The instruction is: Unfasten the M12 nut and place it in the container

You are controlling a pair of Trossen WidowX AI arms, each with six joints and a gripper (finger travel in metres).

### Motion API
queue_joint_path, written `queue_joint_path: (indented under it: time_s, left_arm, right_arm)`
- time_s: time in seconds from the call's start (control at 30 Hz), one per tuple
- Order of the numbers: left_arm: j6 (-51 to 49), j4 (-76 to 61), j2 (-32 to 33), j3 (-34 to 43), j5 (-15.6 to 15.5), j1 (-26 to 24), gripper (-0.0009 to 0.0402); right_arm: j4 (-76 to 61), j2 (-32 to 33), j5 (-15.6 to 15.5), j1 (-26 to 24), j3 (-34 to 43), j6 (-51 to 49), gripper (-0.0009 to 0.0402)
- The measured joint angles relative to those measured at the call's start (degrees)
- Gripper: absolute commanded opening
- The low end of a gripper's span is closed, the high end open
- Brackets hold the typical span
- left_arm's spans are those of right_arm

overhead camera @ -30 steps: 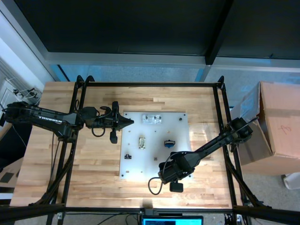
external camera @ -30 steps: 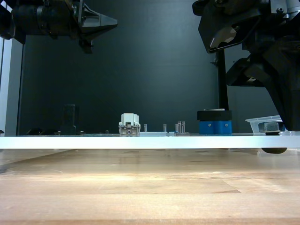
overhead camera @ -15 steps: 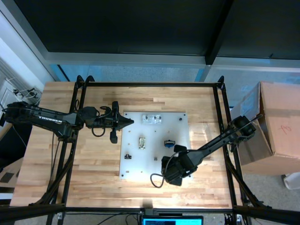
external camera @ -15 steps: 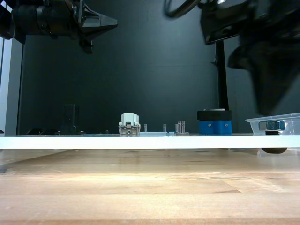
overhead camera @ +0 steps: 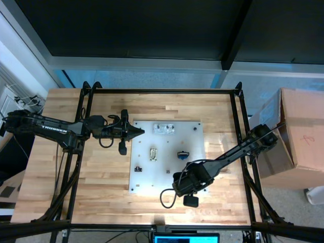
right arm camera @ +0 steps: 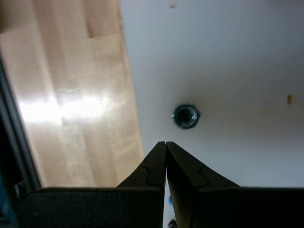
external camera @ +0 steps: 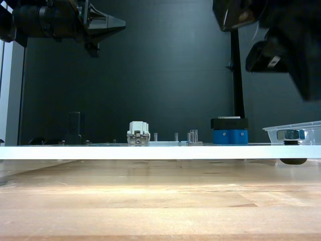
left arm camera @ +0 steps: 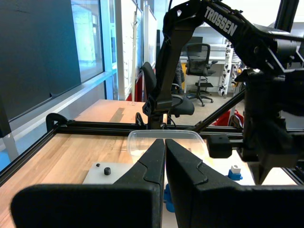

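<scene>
Near the board's (overhead camera: 167,144) near right edge, the nut (right arm camera: 185,116) is seen seated on its stud (external camera: 290,142) in front of the tray (external camera: 302,130), held by neither gripper, and the right gripper (right arm camera: 166,143) is held above it with its fingers pressed together on nothing. The left gripper (left arm camera: 165,141) is raised over the board's far left edge, its fingers likewise closed together and empty.

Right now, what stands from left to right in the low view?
Shut left gripper up high, white-grey connector block, small silver pins, blue block with black cap, silver M12 nut on its stud, shut right gripper above it.
</scene>
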Motion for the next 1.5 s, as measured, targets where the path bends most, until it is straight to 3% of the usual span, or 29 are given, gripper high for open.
queue_joint_path:
  time_s: [0.57,0.73,1.07,1.13,1.2,1.27,1.4,1.5]
  left_arm:
    - [0.0,0.0,0.0,-0.02,-0.02,0.0,0.0]
    - [0.0,0.0,-0.02,0.0,-0.02,0.0,0.0]
    - [0.0,-0.02,-0.02,0.0,-0.02,0.0,0.0]
    - [0.0,-0.02,-0.02,0.0,-0.02,0.0,0.0]
    - [0.0,-0.02,-0.02,-0.02,0.0,0.0,0.0]
    - [0.0,-0.02,-0.02,-0.02,-0.02,0.0,0.0]
    - [0.0,-0.02,0.0,0.0,-0.02,0.0,0.0]
    - [-0.02,-0.04,-0.02,0.0,0.0,0.0,0.0]
  right_arm:
    - [3.82,3.96,0.07,0.31,-1.4,-2.03,0.0]
    - [3.78,3.96,2.67,0.33,-1.55,-2.12,0.0]
    - [2.93,3.87,2.97,0.15,-1.6,-2.01,0.0]
    - [1.25,3.67,5.75,0.13,-1.6,-1.16,0.0]
    - [-1.88,3.17,13.68,0.22,-1.46,2.58,0.0]
    - [-4.11,2.32,17.92,-0.02,-0.98,3.96,0.0]
    - [-4.5,1.38,17.4,0.22,-0.83,4.46,0.0]
    - [-4.55,1.16,13.53,0.17,-0.83,4.7,0.0]
